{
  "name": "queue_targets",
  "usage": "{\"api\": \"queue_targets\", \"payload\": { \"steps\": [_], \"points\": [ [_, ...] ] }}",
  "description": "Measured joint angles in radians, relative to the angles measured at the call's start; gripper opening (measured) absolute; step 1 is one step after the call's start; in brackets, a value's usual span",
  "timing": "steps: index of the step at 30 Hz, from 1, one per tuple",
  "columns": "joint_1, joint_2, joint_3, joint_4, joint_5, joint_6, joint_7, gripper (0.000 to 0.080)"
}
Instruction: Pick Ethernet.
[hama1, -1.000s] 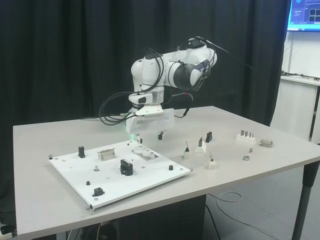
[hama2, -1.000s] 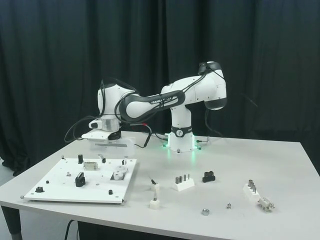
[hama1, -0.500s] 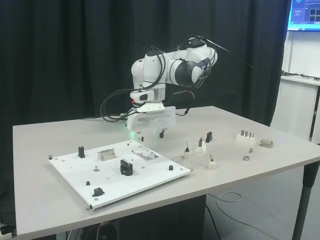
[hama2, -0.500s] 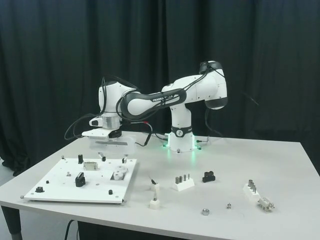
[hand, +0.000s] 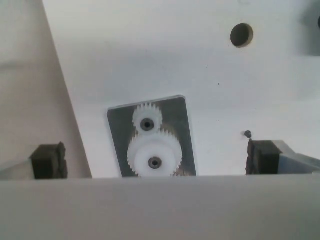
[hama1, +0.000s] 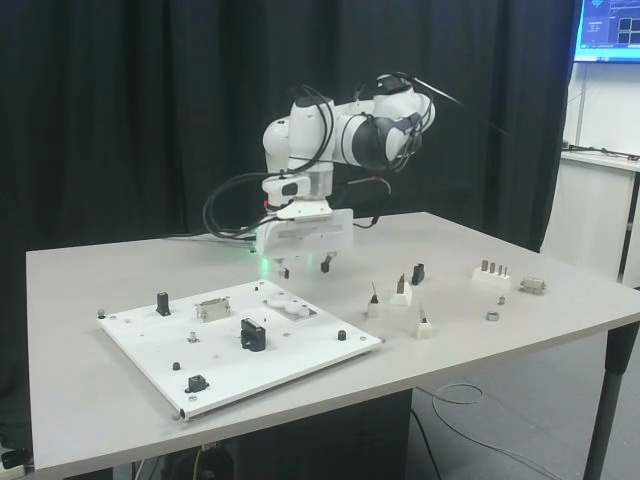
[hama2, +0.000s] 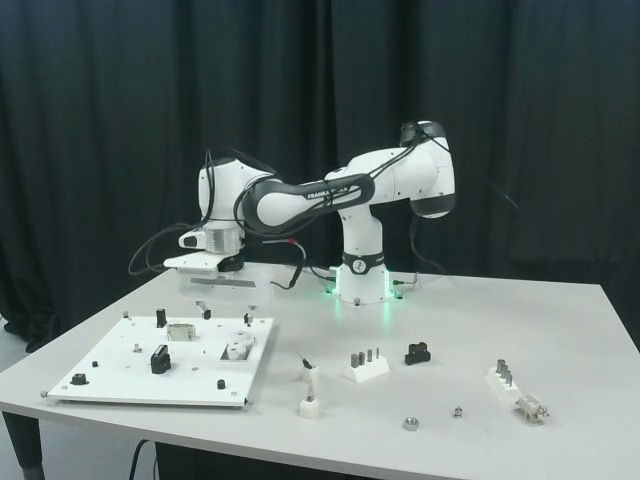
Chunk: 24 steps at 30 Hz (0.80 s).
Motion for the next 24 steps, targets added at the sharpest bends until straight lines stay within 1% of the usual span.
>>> {"api": "queue_targets", "payload": {
  "steps": [6,11,18,24],
  "points": [
    [0.004,-0.003,-0.005,0.004,0.000,-0.004,0.010,0.0800],
    [0.008,-0.004,-0.016,0.013,0.000,-0.020,0.026,0.0800],
    [0.020,-0.013,-0.032,0.037,0.002,-0.054,0.068,0.0800],
    [0.030,-0.015,-0.049,0.071,0.017,-0.095,0.118,0.0800]
  ]
}}
